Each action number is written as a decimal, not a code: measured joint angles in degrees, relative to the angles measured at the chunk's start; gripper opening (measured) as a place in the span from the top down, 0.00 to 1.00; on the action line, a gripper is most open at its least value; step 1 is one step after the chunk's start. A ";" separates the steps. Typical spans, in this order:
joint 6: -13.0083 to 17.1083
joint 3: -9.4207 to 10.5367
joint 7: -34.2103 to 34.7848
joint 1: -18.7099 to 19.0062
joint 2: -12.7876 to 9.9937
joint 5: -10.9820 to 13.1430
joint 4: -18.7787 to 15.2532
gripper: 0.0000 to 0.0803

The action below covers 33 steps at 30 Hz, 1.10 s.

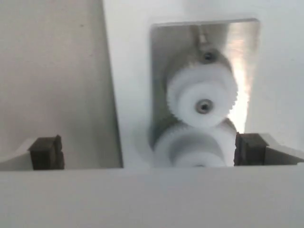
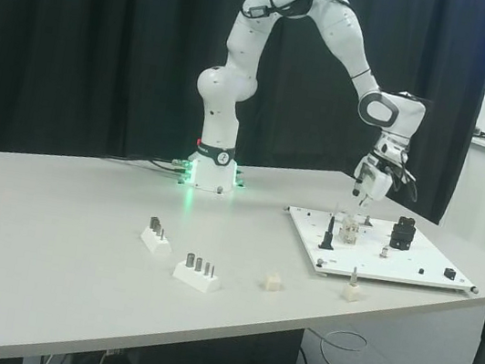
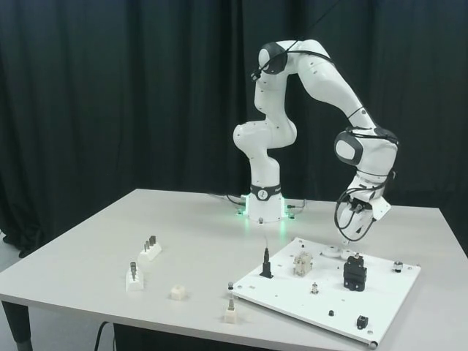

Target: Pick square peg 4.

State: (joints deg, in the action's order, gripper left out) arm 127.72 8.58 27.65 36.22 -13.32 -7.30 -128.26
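Grey table (image 2: pixel 63 209): claw (image 1: pixel 147 151) spread wide, empty, hovering over white gears (image 1: pixel 202 102). Peg holders (image 2: pixel 177 257) sit well away from it; you cannot tell which is peg 4. Move across before descending.

My arm (image 3: pixel 314 80) is white with black joint bands, and a green light glows at its base (image 3: pixel 265 212). The tabletop (image 2: pixel 72 210) is grey, the assembly board (image 3: pixel 380 307) white. Beneath my tool's black pads (image 1: pixel 46 153) sit two white toothed gears (image 1: pixel 202 97). Black curtains (image 3: pixel 110 88) hang behind.
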 joint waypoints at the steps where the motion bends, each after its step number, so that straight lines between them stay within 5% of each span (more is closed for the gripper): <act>1: 0.00 0.00 0.00 -0.21 0.04 -0.02 0.07 0.00; 33: -1.48 -0.04 -0.13 -5.79 0.55 -2.12 3.42 0.00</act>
State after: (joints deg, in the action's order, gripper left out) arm 126.24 8.55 27.52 30.42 -12.77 -9.43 -124.84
